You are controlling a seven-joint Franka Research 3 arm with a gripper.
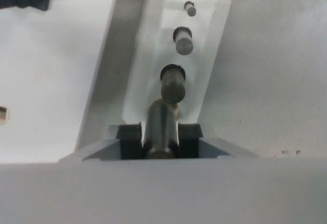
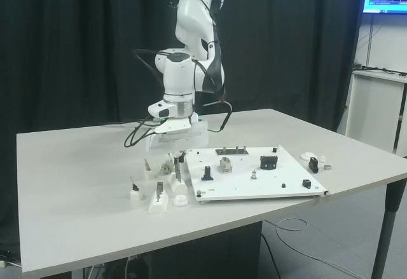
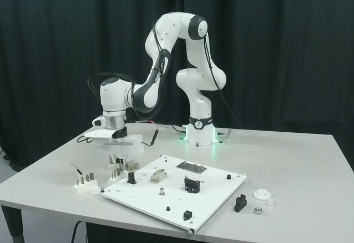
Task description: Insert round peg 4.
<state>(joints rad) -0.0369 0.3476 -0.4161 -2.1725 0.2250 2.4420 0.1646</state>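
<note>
In the wrist view my gripper (image 1: 160, 138) is shut on a grey round metal peg (image 1: 159, 119), held upright between the two black fingers (image 1: 130, 134). Right beneath it lies a white peg holder (image 1: 153, 40) with three more round pegs (image 1: 183, 41) standing in a row, each smaller than the last. The held peg's lower end sits at the holder's near end, beside the largest standing peg (image 1: 172, 85); I cannot tell whether it is clear of its socket. In the room views the gripper (image 2: 177, 162) (image 3: 117, 163) hangs low over the small holders at the left edge of the white assembly board (image 2: 254, 180) (image 3: 210, 196).
Other small white holders with parts (image 2: 159, 199) (image 3: 84, 183) stand on the grey table left of the board. The board carries black fixtures (image 2: 269, 162) (image 3: 191, 185) and a metal block (image 2: 226, 163). A white gear and loose parts (image 2: 311, 157) (image 3: 260, 194) lie right of the board.
</note>
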